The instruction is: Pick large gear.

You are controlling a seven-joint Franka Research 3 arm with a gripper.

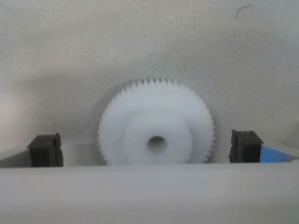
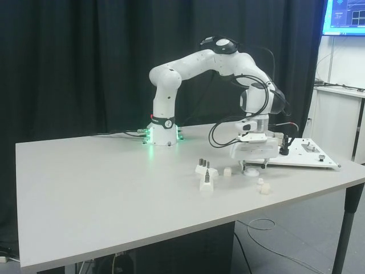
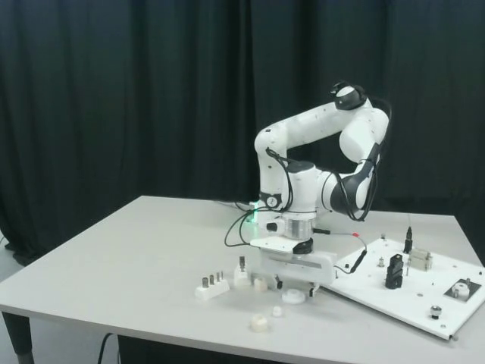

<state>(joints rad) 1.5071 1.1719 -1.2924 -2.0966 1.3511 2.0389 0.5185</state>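
Observation:
The large gear (image 1: 156, 125) is a white toothed wheel with a raised hub and a centre hole, lying flat on the grey table. In the wrist view it sits between my two black fingertips (image 1: 46, 150), with a gap on each side, so my gripper (image 1: 145, 148) is open around it without touching. From the first room view the gripper (image 2: 251, 166) hangs low over the gear (image 2: 250, 171), close to the table. The second room view has the gear (image 3: 294, 296) just under the gripper (image 3: 295, 287).
A white block with upright pegs (image 2: 206, 171) and small white parts (image 2: 263, 187) lie close to the gear. A white board with fixtures (image 3: 413, 284) lies at one side of the table, right beside the gripper. A small white gear (image 3: 259, 322) sits near the front edge.

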